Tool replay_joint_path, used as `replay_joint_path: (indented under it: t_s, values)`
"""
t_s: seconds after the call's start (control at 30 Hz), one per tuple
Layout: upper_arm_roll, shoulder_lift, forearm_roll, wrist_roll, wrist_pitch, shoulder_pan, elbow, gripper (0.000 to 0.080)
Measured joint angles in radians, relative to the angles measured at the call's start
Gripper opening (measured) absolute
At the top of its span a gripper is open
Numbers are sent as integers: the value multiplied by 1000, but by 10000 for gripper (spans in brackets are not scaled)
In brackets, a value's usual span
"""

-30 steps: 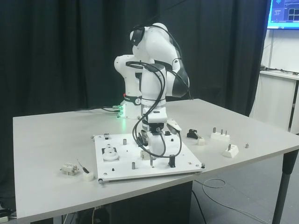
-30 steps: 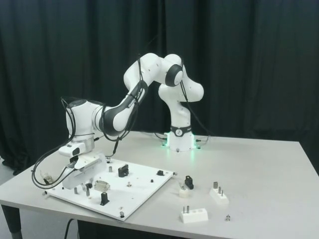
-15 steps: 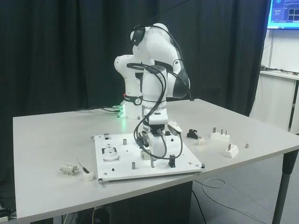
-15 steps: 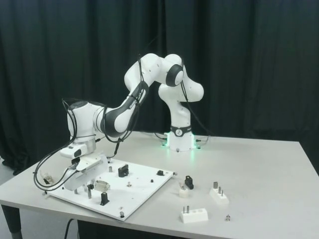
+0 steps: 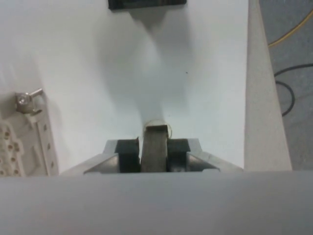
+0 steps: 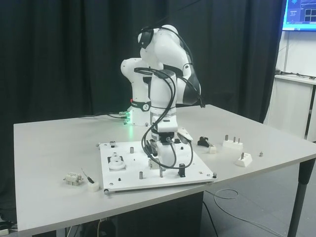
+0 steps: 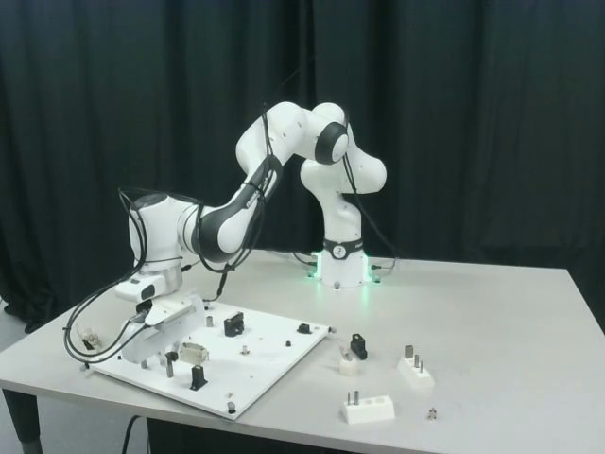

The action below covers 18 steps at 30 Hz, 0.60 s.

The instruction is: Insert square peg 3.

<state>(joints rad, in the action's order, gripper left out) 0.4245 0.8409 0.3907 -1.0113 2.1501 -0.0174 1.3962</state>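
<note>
I have the claw (image 5: 153, 152) closed on the square peg (image 5: 154, 147), its two black fingers (image 5: 128, 152) pressed against the peg's opposite flat sides, as the wrist view shows. The peg hangs upright below the claw, over the white board (image 6: 148, 170) on the grey surface (image 6: 49, 148), near the board's front edge. Just under the peg's lower end I can make out a faint ring on the board, which I take to be the receiving hole, though I cannot tell whether the tip has entered it.

I judge this to be the insertion step itself: peg in hand, lined up or nearly so. A black bracket (image 5: 146, 4) stands ahead of the claw and a white connector block (image 5: 19, 147) off to one side, both clear of it. The next move calls for a slow straight descent, keeping the peg's flats square to the hole, and letting go only once it seats.
</note>
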Motion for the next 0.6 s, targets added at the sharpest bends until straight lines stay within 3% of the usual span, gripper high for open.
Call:
replay_joint_path:
  t_s: [0.6]
  values:
    - [-1,-2,9,5,17,2,9,115]
